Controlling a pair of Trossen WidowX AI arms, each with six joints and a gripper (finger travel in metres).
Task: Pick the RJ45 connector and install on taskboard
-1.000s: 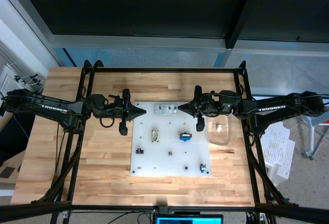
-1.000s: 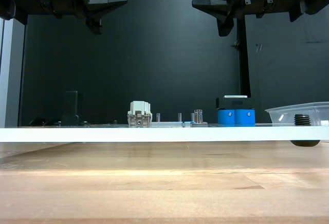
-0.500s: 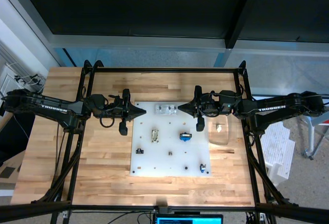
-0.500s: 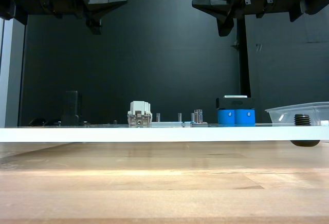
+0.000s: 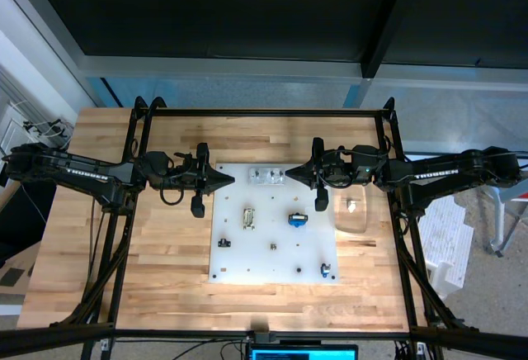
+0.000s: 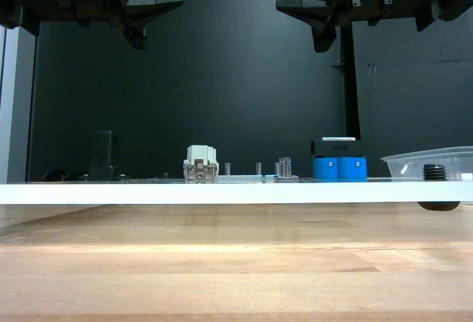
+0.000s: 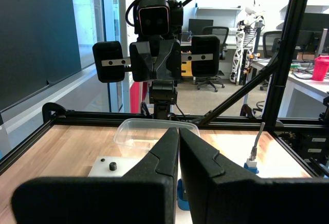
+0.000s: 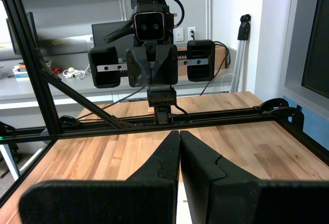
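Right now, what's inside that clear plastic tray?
A small whitish lump lies in the clear tray; nothing else shows, though its underside is hidden. The left gripper and right gripper hover shut, high over the taskboard.

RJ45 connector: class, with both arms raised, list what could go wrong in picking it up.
The RJ45 connector, at the near right corner of the taskboard, is tiny, so a grasp might slip. The left gripper and right gripper hover shut above the far part; descending unopened could knock it. The larger blue fitting might be mistaken for it.
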